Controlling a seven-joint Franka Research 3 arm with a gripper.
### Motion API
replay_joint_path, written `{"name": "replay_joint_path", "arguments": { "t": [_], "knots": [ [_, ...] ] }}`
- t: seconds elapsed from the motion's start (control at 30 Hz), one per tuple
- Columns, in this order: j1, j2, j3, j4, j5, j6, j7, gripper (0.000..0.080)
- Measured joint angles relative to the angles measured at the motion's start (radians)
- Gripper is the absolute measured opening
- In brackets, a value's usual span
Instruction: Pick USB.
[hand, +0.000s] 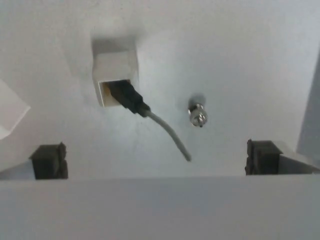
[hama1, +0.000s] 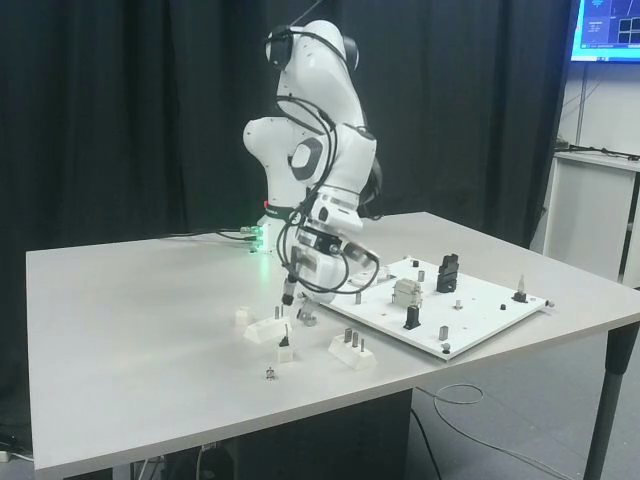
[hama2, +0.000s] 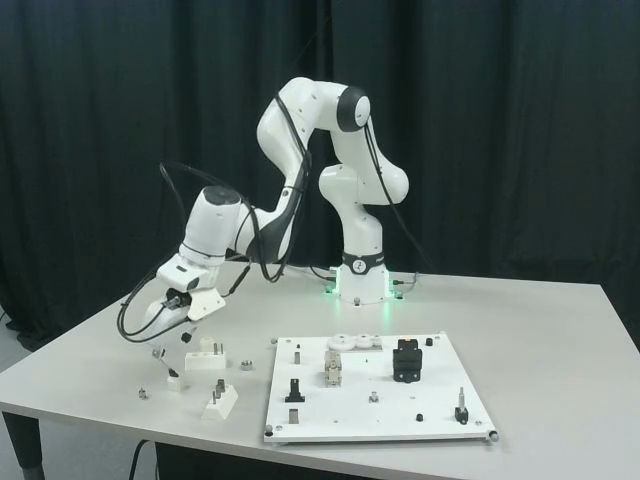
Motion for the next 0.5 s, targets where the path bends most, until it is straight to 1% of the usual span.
{"name": "replay_joint_path", "arguments": {
  "t": [0.3, 0.5],
  "knots": [
    [0.003, -0.018, 0.014, 0.041, 0.001, -0.078, 0.000, 0.0798],
    [0.003, -0.021, 0.020, 0.059, 0.007, -0.108, 0.002, 0.0800]
  ]
}}
